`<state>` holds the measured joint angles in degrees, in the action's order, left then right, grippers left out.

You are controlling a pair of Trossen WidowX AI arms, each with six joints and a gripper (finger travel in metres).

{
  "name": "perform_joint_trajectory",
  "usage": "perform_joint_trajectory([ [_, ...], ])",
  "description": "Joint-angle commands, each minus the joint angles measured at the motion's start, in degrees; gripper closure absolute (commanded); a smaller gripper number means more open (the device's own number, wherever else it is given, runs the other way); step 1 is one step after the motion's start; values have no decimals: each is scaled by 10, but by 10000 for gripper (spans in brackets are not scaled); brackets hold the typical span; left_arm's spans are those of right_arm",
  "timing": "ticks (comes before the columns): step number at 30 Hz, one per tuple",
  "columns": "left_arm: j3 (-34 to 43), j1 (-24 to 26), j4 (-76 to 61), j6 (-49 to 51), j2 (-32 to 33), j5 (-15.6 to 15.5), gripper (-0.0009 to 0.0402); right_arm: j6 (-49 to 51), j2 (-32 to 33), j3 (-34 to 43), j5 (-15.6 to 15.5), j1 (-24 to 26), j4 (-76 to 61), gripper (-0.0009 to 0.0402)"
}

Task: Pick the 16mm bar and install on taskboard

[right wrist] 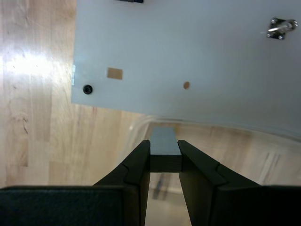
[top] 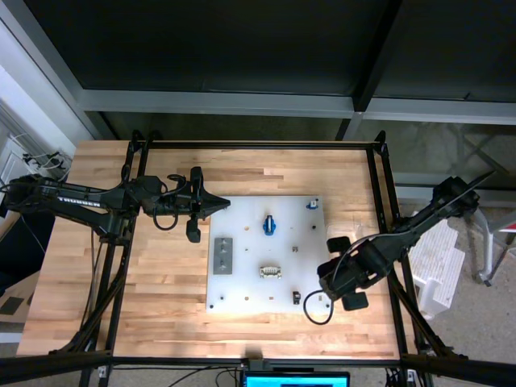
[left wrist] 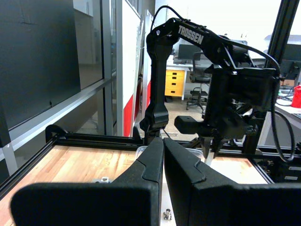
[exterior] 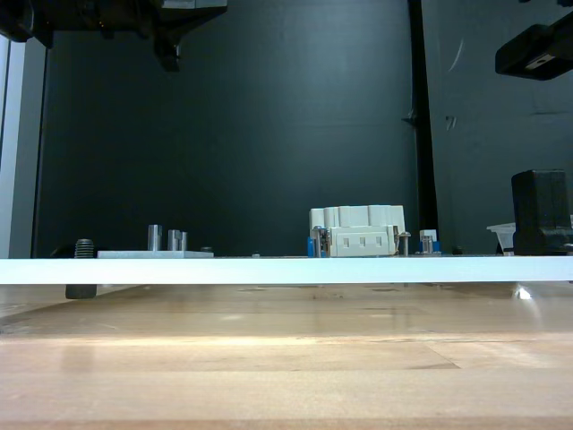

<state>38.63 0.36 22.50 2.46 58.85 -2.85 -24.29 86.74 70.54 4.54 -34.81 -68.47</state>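
Observation:
The 16mm bar [right wrist: 165,141] is a grey block held clear of the board, with my right gripper [right wrist: 164,150] shut on it. That right gripper [top: 329,280] hovers at the right edge of the white taskboard [top: 300,219], above the wood. In the high view the fingers hide the bar. My left gripper [top: 224,205] hangs high over the board's far left corner. Its fingers [left wrist: 153,157] are pressed together with nothing between them. A grey mounting plate [top: 222,255] with short pegs sits on the board's left side.
The board also carries a blue part [top: 269,225], a white connector [top: 270,272] and a small black piece [top: 297,297]. From the low view the connector [exterior: 358,231] and pegs [exterior: 166,239] stand above the board. A black frame rails the table, and a white object [top: 439,258] lies beyond its right edge.

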Motion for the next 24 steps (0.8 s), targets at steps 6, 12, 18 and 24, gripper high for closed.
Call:
perform_joint_trajectory([
  [6,0,0,0,0,0,0,393,-41,38,24,0,-17,25,385],
  [12,0,0,0,0,0,0,393,-55,63,37,0,-28,33,385],
  [18,0,0,0,0,0,0,393,-55,80,50,0,-38,39,385],
  [24,0,0,0,0,0,0,393,-83,94,49,0,-38,51,385],
])
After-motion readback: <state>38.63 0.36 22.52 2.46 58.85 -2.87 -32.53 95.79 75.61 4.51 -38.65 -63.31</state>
